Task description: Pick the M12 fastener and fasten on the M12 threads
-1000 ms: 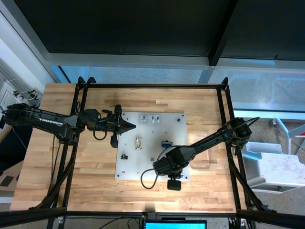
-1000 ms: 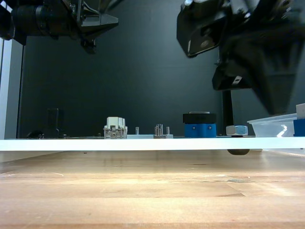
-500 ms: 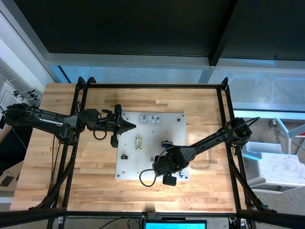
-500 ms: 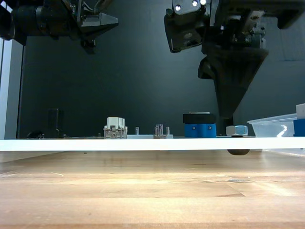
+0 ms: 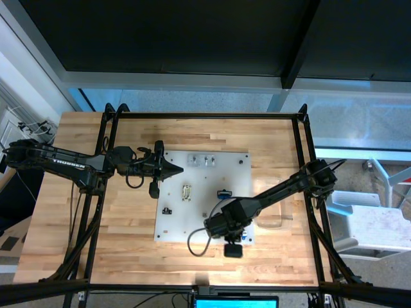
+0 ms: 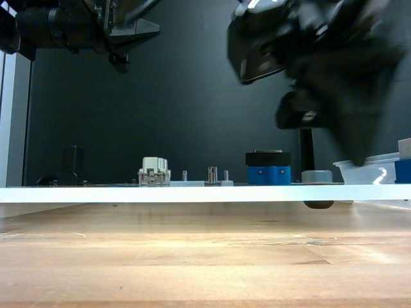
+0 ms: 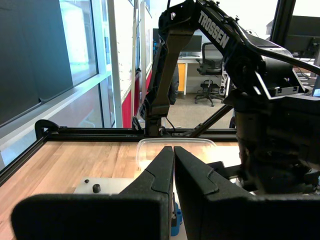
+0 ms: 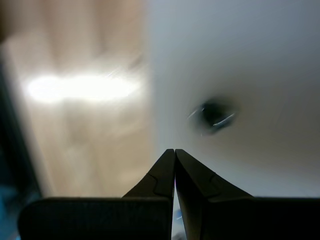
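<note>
While the right gripper (image 8: 174,152) hangs closed, empty, over the white board's (image 5: 173,224) near right edge, the M12 nut (image 6: 316,176) sits there.
Squat, grey, blurred; stud hidden. Left gripper (image 7: 173,150) closed, empty, over far-left edge.

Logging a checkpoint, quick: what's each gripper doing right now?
Left gripper: shut, empty, held over the board's far left edge.
Right gripper: shut, empty, above the board's near right part.

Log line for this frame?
left gripper shut, parked left | right gripper shut, empty, above board | nut ungripped, at board level
</note>
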Action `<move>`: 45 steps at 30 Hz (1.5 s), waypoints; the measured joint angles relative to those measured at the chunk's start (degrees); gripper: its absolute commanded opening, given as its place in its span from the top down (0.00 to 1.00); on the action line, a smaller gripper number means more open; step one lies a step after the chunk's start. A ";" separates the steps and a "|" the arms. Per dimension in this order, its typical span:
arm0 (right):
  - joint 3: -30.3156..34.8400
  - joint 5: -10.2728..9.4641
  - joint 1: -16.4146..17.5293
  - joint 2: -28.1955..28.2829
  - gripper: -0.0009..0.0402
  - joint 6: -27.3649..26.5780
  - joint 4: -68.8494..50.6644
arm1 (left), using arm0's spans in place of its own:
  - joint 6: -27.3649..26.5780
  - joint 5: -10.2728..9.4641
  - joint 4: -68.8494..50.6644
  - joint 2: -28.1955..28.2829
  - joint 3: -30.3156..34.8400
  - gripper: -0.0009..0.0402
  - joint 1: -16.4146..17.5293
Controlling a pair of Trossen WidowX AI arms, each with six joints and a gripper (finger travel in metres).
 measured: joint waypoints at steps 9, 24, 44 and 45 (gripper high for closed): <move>0.09 3.43 0.02 -1.25 0.98 1.20 -1.22 | -0.02 -0.02 0.00 0.00 0.00 0.98 0.00; 2.08 20.20 0.00 -1.62 0.98 3.78 -3.82 | 0.00 0.00 0.02 0.00 0.02 0.98 0.00; 1.46 16.46 1.53 1.16 0.98 5.57 -0.35 | 0.00 0.00 0.02 0.00 0.02 0.98 0.00; 1.44 16.02 1.53 1.16 0.98 5.57 -0.33 | -0.02 0.00 0.02 0.00 0.02 0.98 0.00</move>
